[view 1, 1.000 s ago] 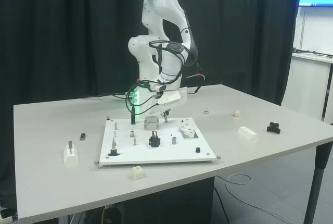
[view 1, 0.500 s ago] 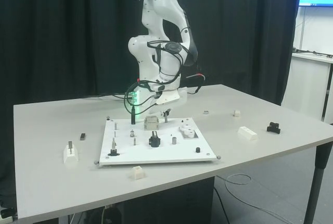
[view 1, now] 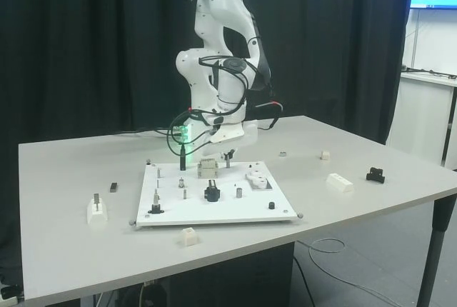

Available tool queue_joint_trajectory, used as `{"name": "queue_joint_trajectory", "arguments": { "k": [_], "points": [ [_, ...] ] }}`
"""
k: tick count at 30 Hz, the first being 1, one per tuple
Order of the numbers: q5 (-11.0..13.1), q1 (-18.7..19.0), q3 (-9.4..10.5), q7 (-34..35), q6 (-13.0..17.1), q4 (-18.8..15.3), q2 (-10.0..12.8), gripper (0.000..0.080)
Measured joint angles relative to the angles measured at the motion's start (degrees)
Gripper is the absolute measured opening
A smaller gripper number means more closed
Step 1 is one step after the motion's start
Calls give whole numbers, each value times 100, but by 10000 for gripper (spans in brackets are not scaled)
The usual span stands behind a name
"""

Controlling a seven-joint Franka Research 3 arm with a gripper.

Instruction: Insert round peg 3.

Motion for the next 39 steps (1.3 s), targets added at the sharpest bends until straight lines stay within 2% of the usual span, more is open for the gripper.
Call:
{"name": "queue_joint_trajectory", "arguments": {
  "k": [13, 39],
  "points": [
    [21, 7, 0, 162, 5, 0, 0, 106],
    [55, 26, 0, 955, 10, 0, 0, 106]
  ]
}}
